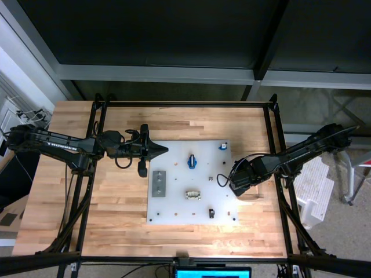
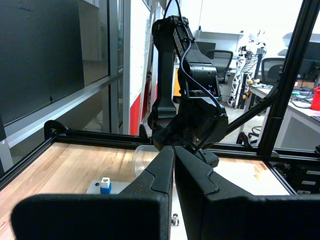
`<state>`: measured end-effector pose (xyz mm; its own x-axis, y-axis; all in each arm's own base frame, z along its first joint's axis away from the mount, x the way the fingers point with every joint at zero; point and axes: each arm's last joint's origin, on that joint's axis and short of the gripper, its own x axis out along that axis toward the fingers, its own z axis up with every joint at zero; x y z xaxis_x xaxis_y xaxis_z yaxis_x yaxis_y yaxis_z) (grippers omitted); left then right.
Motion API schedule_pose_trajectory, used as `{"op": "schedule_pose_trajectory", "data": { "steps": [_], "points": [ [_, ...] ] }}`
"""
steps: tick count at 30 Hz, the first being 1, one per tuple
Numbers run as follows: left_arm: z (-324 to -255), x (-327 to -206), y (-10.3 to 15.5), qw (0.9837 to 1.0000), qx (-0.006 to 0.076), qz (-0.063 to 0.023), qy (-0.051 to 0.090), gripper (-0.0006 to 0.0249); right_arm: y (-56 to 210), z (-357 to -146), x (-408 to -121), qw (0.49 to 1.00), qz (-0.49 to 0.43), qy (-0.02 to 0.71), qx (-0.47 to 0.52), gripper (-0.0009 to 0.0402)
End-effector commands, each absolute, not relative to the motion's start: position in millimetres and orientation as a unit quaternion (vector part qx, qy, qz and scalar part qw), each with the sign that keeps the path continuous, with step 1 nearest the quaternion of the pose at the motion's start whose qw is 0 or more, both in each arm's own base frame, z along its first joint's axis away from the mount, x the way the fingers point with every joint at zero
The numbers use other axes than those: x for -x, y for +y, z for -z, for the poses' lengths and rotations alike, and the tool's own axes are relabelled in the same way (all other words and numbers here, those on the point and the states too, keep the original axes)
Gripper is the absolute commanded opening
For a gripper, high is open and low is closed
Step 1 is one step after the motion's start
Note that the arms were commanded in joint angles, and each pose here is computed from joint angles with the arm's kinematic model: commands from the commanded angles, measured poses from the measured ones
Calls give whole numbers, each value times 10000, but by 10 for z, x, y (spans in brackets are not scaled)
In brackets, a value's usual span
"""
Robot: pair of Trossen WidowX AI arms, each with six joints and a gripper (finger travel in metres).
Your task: Pick the 16mm bar and install on taskboard
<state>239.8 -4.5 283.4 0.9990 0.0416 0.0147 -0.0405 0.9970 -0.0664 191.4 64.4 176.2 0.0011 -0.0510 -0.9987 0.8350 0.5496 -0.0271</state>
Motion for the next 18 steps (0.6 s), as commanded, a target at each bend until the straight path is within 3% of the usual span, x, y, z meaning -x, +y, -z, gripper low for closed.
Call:
{"op": "schedule_pose_trajectory", "data": {
  "steps": [1, 11, 18],
  "points": [
    [-2835, -2398, -47, 9992, 329, -202, -82, 1, 644, -1764, -1913, 6314, 3504, 6138, -3192, 103],
    [-2835, -2398, -46, 9992, 329, -203, -82, 1, 643, -1768, -1912, 6323, 3503, 6130, -3189, 30],
    [-2835, -2398, -45, 9992, 329, -205, -82, 1, 643, -1779, -1909, 6345, 3480, 6119, -3194, 12]
  ]
}}
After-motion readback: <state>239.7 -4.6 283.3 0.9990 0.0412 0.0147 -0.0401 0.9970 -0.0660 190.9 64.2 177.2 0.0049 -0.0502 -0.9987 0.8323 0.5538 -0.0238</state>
